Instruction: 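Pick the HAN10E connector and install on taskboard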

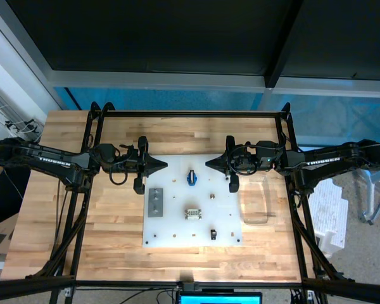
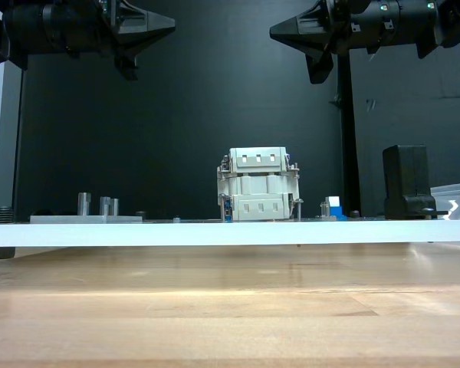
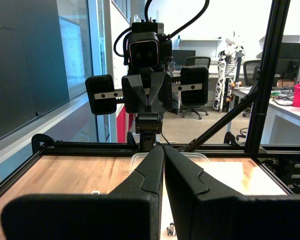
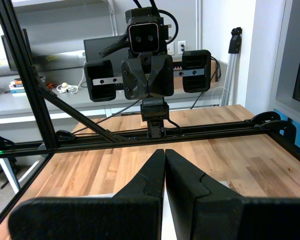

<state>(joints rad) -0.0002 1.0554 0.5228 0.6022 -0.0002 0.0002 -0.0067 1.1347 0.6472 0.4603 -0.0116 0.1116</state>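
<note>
Two claws: left gripper [image 1: 166, 163], right gripper [image 1: 208, 163] clenched empty, raised above far edge of flat white rectangular taskboard [image 1: 171, 235];
Pale grey-beige block HAN10E connector [image 1: 192, 215]: seated upright near taskboard centre;
Progress: apparently installed; nothing left.

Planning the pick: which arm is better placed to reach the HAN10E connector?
Right, marginally. The left pincer and right pincer both hang shut above the far edge of the taskboard, but the right is slightly nearer the HAN10E connector, and the grey block lies on the left's side.
</note>
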